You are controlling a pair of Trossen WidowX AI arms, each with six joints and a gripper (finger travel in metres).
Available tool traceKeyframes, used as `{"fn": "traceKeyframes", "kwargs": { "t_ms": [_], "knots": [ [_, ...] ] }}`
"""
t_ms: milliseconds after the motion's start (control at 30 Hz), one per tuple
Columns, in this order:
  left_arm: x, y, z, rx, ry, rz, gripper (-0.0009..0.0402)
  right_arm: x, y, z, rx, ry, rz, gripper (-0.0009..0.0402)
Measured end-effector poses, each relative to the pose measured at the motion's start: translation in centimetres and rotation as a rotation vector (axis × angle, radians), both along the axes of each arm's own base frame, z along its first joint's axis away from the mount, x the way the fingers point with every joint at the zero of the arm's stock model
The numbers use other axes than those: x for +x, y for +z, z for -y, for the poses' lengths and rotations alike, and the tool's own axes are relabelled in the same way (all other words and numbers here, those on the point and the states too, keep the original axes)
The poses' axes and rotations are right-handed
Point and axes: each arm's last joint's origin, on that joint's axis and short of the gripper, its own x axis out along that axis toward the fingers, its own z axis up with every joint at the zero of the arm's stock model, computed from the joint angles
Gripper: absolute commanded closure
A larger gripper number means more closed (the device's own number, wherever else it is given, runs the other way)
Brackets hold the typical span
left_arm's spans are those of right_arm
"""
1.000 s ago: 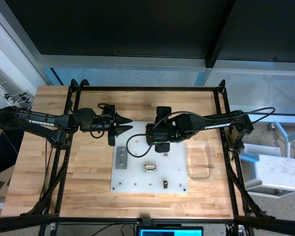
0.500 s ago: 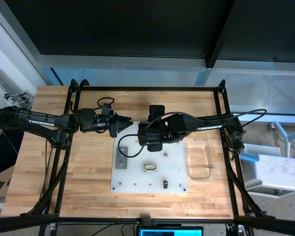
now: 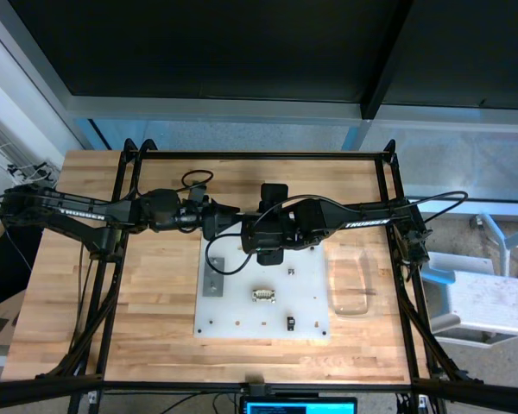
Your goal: Pick the HAN10E connector and install in the HAN10E hub
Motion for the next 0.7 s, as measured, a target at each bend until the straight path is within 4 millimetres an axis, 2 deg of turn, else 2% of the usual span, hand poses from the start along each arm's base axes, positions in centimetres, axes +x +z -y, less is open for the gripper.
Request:
{"fn": "traceKeyframes", "kwargs": {
  "t_ms": [267, 400, 700],
  "knots": [
    [2.1, -0.3, 0.1, -0.006, -0.034, -0.035, 0.0106, 0.0, -0.1, 0.1, 0.0, -0.003, -0.003, 0.0315],
    [2.6, -0.4, 0.1, -0.007, -0.04, -0.042, 0.0113, 0.0, -0.1, 0.2, 0.0, -0.006, -0.003, 0.0315],
    [2.6, -0.5, 0.0, -0.011, -0.018, -0.058, 0.017, 0.0, -0.1, 0.2, -0.001, -0.006, -0.004, 0.0315]
  ]
}}
